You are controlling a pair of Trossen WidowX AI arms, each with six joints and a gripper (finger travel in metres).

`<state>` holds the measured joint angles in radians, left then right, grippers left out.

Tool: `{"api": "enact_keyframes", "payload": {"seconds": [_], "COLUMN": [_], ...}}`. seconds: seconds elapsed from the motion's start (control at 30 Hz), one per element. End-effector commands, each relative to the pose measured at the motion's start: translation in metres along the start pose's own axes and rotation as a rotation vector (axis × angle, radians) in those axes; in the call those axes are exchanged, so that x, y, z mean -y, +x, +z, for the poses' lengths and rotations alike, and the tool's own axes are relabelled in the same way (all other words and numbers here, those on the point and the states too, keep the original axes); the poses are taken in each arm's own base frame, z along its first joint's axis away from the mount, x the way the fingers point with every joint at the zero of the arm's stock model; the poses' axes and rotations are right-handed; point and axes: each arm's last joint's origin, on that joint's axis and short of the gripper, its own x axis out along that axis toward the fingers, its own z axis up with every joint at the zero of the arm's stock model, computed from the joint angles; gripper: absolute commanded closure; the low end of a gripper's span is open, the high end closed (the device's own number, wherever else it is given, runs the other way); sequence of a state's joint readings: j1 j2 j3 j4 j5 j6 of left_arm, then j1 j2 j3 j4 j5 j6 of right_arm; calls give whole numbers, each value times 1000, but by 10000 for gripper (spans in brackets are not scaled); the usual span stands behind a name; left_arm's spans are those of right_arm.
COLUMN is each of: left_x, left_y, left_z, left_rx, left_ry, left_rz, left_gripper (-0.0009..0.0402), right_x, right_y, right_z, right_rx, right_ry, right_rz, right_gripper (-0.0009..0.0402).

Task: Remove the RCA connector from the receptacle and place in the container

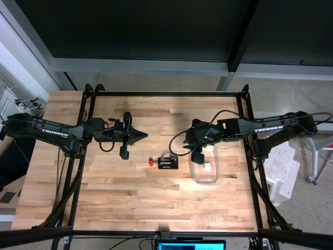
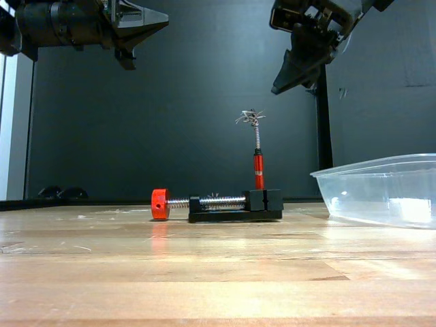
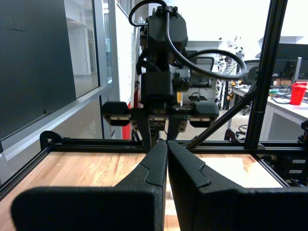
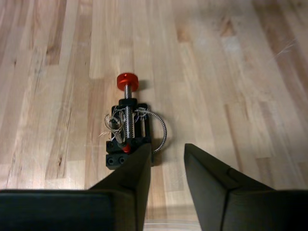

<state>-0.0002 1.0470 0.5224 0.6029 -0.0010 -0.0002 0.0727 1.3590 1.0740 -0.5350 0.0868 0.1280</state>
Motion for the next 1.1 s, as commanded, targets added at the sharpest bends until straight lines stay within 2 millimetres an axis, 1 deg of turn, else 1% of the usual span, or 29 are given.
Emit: {"api": "enact_keyframes", "payload": {"seconds": [0.03, 0.2, 0.4, 0.6, 0.83, 1.1], "left_x": [0, 0, 0, 0, 0, 0], "left_y": [0, 0, 0, 0, 0, 0], "left_z": [0, 0, 0, 0, 0, 0], "left_rx": [0, 0, 0, 0, 0, 0], "left_ry": [0, 0, 0, 0, 0, 0], "left_rz": [0, 0, 0, 0, 0, 0], "left_gripper": [393, 393, 393, 393, 393, 393], "right_x": [-9, -20, -33, -37, -39, -41], "right_y": [10, 27, 48, 65, 82, 92], "right_z": [1, 6, 7, 4, -1, -2], "right_rx": [-47, -108, -156, -195, -227, -218], "right_ry": [-24, -43, -59, -50, -52, -54], "right_rz": [10, 16, 5, -6, -23, -28], "right_gripper": [268, 247, 238, 230, 230, 230]}}
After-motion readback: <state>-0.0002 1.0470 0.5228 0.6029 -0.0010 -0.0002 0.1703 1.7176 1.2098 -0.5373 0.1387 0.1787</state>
